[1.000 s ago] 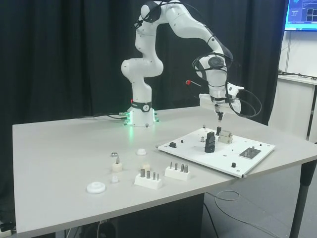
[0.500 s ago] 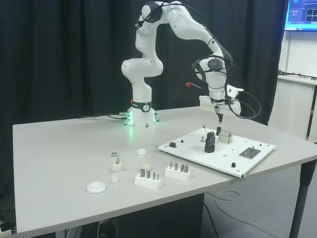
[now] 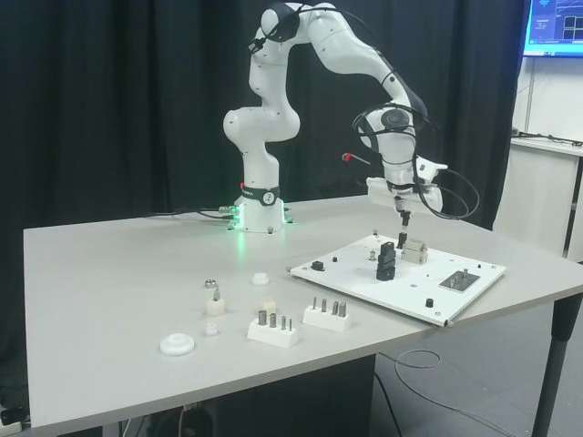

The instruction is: Insert USB.

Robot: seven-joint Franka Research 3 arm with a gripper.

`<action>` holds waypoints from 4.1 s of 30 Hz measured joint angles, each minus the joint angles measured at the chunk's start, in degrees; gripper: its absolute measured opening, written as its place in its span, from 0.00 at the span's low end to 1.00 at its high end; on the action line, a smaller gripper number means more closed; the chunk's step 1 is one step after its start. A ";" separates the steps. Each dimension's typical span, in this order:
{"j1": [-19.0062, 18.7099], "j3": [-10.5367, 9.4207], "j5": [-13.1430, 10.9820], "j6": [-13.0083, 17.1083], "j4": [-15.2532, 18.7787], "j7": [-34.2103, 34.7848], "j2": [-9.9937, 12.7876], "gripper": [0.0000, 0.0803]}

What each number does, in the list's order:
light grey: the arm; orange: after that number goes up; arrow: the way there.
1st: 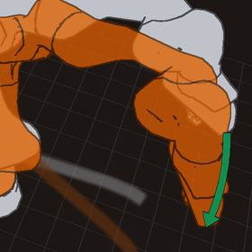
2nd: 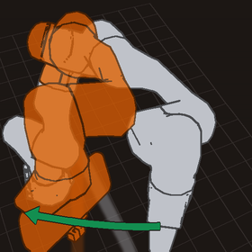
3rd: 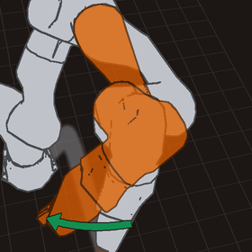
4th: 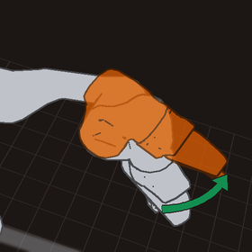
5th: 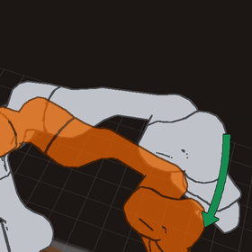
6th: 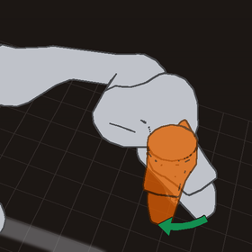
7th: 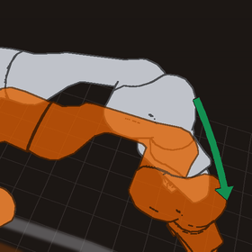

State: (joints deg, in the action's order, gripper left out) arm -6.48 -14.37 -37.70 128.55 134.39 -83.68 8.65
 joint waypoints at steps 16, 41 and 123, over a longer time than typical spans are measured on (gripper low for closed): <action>-0.38 0.00 -1.68 0.95 0.92 0.88 0.00 0.11; -1.53 0.06 -2.27 2.96 1.61 1.98 -0.36 0.11; -2.80 1.59 -2.07 7.57 3.86 3.90 -1.87 0.11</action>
State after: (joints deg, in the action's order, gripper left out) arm -9.29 -12.78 -39.77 136.11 138.25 -79.78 6.78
